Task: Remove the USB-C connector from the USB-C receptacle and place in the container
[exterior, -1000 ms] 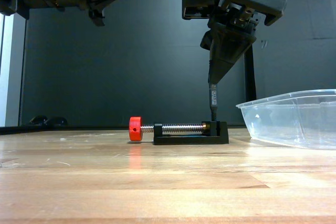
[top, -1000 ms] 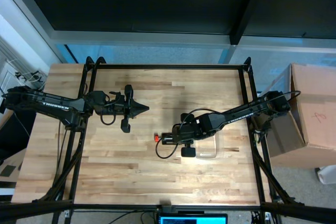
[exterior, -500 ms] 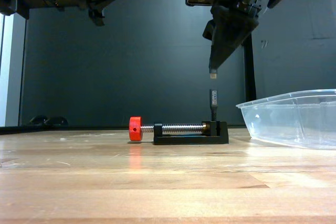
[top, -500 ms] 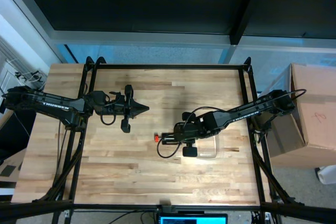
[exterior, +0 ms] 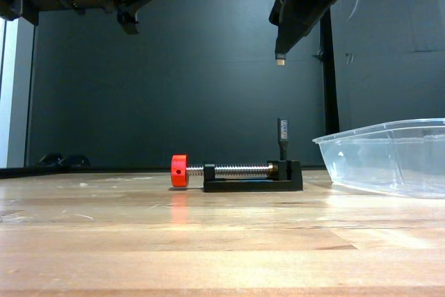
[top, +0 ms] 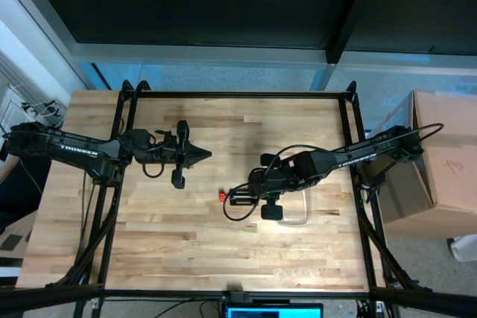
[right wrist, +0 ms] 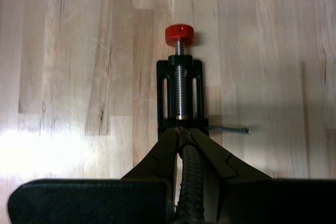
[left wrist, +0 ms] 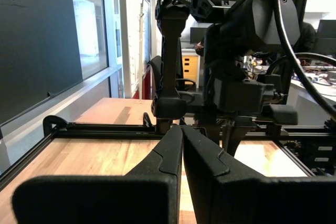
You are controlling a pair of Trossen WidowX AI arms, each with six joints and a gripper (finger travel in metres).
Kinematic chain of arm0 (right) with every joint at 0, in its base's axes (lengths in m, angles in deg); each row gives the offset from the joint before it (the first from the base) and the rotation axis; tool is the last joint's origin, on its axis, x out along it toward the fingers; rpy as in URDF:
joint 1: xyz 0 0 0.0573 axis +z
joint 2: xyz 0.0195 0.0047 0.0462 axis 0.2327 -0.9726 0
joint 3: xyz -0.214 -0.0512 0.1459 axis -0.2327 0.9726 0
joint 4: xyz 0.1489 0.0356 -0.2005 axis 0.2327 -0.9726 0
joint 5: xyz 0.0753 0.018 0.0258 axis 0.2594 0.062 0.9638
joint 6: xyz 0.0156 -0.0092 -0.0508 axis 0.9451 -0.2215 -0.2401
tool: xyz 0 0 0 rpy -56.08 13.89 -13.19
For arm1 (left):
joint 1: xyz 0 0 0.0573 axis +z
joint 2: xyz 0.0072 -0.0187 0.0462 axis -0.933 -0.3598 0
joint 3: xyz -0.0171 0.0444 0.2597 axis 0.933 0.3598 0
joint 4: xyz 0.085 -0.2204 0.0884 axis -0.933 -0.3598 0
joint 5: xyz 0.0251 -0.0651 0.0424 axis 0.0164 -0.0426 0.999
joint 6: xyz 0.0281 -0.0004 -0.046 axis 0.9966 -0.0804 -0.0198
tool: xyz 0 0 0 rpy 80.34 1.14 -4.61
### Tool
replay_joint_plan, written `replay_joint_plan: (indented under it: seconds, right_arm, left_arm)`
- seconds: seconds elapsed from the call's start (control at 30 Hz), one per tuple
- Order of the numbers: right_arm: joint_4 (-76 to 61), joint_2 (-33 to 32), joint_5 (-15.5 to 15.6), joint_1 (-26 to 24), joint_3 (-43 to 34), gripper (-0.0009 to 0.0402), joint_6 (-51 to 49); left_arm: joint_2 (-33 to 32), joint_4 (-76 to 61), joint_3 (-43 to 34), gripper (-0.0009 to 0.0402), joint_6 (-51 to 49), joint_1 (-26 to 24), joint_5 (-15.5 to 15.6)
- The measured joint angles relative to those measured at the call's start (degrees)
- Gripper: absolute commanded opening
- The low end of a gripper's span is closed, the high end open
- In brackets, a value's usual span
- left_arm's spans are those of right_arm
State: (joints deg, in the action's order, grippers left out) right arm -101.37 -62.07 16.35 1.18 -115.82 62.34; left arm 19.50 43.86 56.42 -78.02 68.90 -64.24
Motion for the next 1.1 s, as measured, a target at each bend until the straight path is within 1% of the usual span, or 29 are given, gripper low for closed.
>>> replay_joint_plan:
  seconds: [0.17,0.33,0.7,1.0,1.1]
  right_arm:
    - [0.1,0.4,0.2,0.1,0.3,0.0,1.0]
    - [0.1,3.2,0.3,0.7,3.0,0.0,1.9]
    - [0.1,11.5,0.6,2.3,12.9,0.0,5.1]
    - [0.1,20.0,0.6,4.0,23.3,0.0,8.3]
    - [0.1,22.0,0.6,4.2,26.7,0.0,9.2]
  left_arm:
    - [0.0,0.0,0.0,0.0,0.0,0.0,0.0]
    - [0.0,0.0,0.0,0.0,0.0,0.0,0.0]
    - [0.0,0.0,0.0,0.0,0.0,0.0,0.0]
    - [0.0,0.0,0.0,0.0,0.0,0.0,0.0]
    - [0.0,0.0,0.0,0.0,0.0,0.0,0.0]
